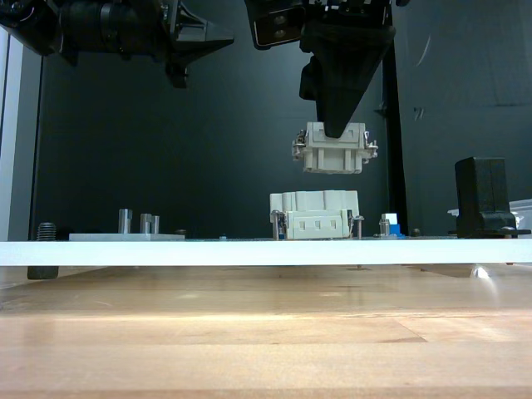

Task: Pick the HAN10E connector and install on the hub

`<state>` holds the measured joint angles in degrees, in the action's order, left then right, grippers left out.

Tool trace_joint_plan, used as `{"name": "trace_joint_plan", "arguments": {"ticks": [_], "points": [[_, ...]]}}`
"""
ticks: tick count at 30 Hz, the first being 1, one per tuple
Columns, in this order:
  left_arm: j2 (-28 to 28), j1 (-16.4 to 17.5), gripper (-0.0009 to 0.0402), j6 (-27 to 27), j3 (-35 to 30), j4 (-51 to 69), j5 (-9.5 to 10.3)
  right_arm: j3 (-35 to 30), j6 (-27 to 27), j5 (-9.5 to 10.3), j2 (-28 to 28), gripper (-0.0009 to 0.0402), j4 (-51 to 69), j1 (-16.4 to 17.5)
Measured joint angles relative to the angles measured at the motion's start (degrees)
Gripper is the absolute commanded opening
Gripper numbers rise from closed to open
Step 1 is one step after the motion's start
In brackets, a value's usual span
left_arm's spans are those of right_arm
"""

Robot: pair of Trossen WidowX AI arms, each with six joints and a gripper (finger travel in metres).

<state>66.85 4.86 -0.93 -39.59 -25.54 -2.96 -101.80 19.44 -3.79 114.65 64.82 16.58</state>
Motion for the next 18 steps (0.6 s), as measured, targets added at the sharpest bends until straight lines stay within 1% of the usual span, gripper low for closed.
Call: {"name": "trace_joint_plan", "arguments": {"ticks": [7,9,11,13,18], "points": [[0.00,0.00,0.0000,0.00,0.00,-0.02,0.02,0.00,-3.98,-0.11,0.44,0.0020,-0.31,-0.09],[0.00,0.00,0.0000,-0.02,0.02,0.00,0.02,0.00,-4.17,-0.04,0.44,0.0020,-0.31,-0.28],[0.00,0.00,0.0000,-0.02,0.02,0.00,0.02,0.00,-4.17,0.59,0.44,0.0020,-0.33,-0.59],[0.00,0.00,0.0000,-0.02,0.00,-0.04,0.02,0.00,-4.17,0.79,0.44,0.0020,-0.33,-0.81],[0.00,0.00,0.0000,-0.02,0.02,0.00,0.02,0.00,-4.17,0.83,0.44,0.0020,-0.37,-0.96]]}}
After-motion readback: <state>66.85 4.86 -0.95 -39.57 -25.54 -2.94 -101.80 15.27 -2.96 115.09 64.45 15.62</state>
